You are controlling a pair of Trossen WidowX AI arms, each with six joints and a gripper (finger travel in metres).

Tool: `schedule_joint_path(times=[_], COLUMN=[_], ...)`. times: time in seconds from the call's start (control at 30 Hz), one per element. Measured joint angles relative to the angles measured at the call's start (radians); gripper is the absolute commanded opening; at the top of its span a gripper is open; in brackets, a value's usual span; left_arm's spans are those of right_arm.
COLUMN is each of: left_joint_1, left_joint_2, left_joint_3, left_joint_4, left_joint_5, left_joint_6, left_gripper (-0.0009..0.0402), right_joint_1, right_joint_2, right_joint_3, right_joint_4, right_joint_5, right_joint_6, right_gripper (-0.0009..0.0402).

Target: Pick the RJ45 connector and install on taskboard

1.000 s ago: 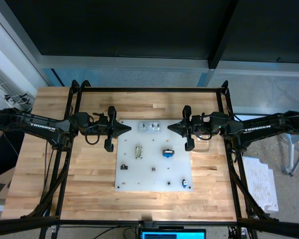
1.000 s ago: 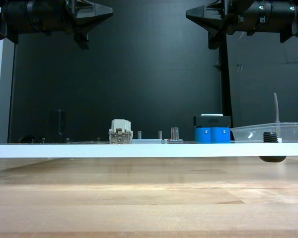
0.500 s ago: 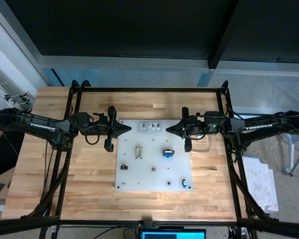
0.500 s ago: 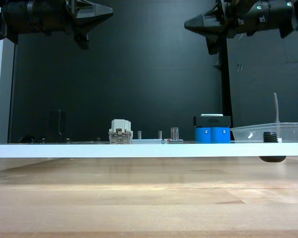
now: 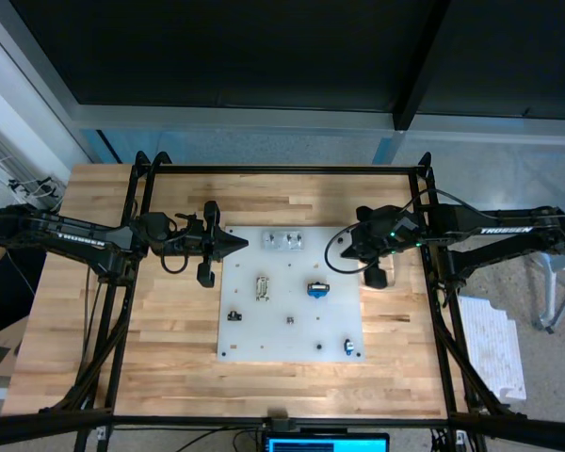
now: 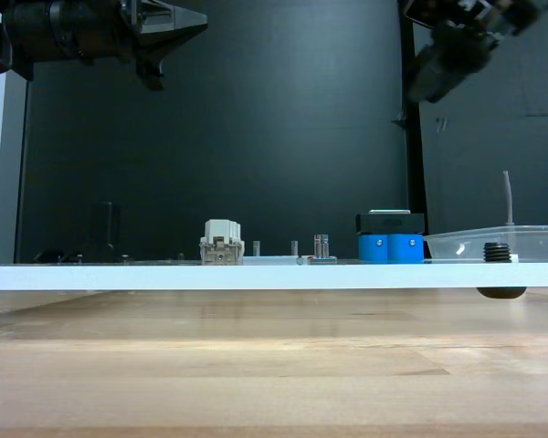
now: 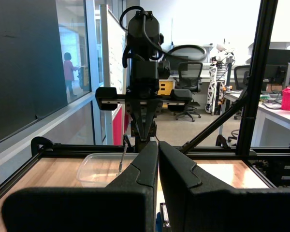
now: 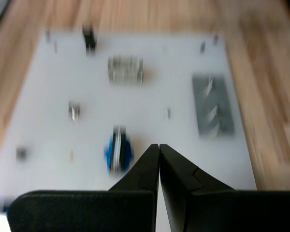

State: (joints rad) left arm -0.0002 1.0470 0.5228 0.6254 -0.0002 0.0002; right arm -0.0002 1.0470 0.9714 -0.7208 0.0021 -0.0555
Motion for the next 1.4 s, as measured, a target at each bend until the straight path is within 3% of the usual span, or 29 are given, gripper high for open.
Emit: schedule_joint_path(times=[0.3,0.47,0.73,0.87,1.03,1.2,1.4], left_joint_1=[0.0,0.0,0.0,0.0,0.0,0.0,0.0], left_joint_2=[0.0,0.0,0.0,0.0,0.0,0.0,0.0], left_joint_3=[0.0,0.0,0.0,0.0,0.0,0.0,0.0], left_joint_4=[0.0,0.0,0.0,0.0,0.0,0.0,0.0], left_joint_5=[0.0,0.0,0.0,0.0,0.0,0.0,0.0], left_joint_6=[0.0,0.0,0.0,0.0,0.0,0.0,0.0], left_gripper=[0.0,0.0,0.0,0.0,0.0,0.0,0.0], right_joint_1=[-0.005,-0.01,-0.058,-0.089,-0.172,-0.224,-0.258], right_joint_2=[0.0,0.0,-0.017,-0.039,-0.044,-0.044,-0.048], right_joint_3=[0.097,0.12,0.124,0.107,0.084,0.042,-0.036], right_joint_4=[-0.371,-0.504,-0.67,-0.682,-0.681,-0.659,-0.588], right_joint_5=[0.006,0.032,0.036,0.058,0.064,0.113,0.108], right_joint_6=[-0.092,-0.119,-0.163,-0.203,-0.29,-0.385,-0.397], right_gripper=[0.0,0.0,0.0011,0.0033,0.0072,0.0117,0.0167])
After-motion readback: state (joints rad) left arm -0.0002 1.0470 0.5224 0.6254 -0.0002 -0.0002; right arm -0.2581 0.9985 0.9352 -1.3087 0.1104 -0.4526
